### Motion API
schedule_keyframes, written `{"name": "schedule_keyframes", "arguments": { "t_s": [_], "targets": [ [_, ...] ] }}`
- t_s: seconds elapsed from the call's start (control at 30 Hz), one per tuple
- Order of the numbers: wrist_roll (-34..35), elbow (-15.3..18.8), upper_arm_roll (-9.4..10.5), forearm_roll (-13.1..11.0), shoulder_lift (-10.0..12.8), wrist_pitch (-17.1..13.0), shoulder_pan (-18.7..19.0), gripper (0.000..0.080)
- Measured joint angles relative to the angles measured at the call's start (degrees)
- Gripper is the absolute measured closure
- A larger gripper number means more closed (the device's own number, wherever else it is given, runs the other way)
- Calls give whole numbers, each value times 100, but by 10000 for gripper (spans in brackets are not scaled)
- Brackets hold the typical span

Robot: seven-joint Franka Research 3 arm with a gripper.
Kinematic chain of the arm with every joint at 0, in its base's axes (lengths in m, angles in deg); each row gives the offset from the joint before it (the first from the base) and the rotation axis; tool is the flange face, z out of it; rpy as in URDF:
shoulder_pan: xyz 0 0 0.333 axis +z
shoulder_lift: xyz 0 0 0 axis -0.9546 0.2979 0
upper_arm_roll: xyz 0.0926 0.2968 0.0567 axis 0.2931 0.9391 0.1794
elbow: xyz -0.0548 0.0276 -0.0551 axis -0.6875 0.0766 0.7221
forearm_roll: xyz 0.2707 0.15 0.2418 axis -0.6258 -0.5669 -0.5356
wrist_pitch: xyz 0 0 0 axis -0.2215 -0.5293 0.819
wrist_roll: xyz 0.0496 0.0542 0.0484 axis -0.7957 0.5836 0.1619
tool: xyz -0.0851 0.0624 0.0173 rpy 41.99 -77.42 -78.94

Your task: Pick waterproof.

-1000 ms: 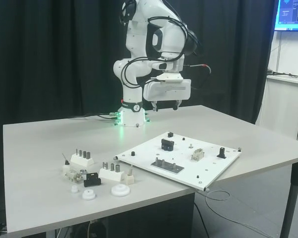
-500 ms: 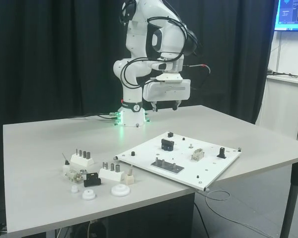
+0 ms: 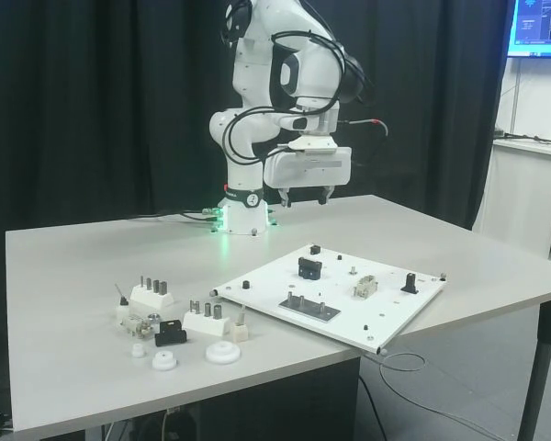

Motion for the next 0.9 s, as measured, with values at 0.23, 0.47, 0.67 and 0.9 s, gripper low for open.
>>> {"name": "schedule_keyframes", "arguments": {
  "t_s": [0.23,0.47,0.67,0.9],
  "targets": [
    [-10,0,0,0,4,-10,-4,3],
    [-11,0,0,0,10,-26,-4,3],
    [-18,0,0,0,21,-32,-4,3],
    [-148,0,0,0,38,-60,-4,3]
  ]
}}
